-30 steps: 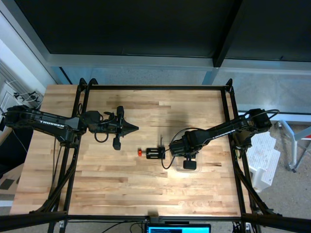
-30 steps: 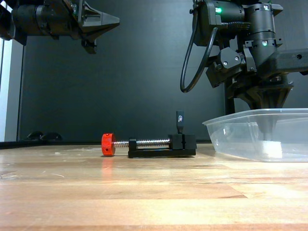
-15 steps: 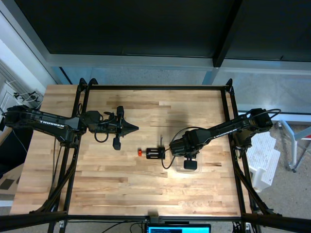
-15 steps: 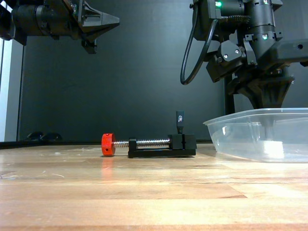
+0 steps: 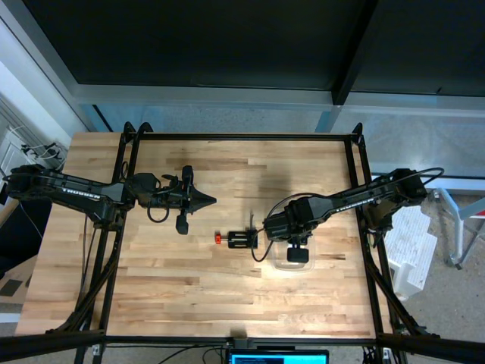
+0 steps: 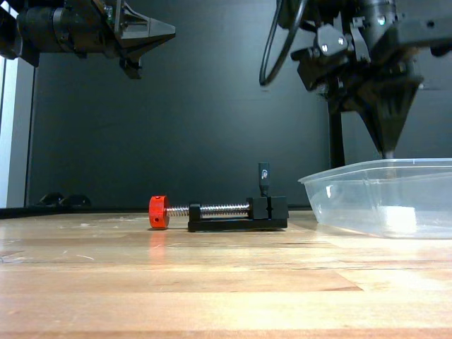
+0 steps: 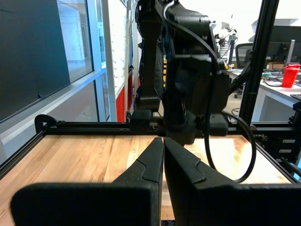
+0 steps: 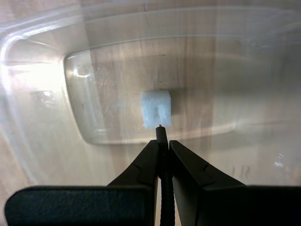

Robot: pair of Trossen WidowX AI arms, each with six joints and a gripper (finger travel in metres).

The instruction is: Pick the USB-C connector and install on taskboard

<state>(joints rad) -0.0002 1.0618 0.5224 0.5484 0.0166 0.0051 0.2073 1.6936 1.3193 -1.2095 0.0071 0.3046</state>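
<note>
My right gripper [image 8: 161, 141] is shut on the USB-C connector [image 8: 161, 133], a thin dark stick whose tip pokes out past the fingertips. In the low view this gripper [image 6: 387, 150] points straight down just above the rim of the clear tray [image 6: 353, 175]. The taskboard [image 5: 241, 240], a black block with an orange-red knob [image 6: 159, 212], lies on the table to the left of the tray, apart from the gripper. My left gripper [image 5: 208, 201] hangs high over the table's left half, shut and holding nothing, its fingers [image 7: 155, 155] pressed together.
A small white foam square [image 8: 155, 108] lies on the tray floor right under the connector's tip. A short dark post [image 6: 263, 176] stands upright on the taskboard's right end. Black frame rails [image 5: 242, 137] run along the table's edges.
My right gripper has risen from the tray floor at the white square to above the rim, taking the connector up with it. The left arm has not moved.
</note>
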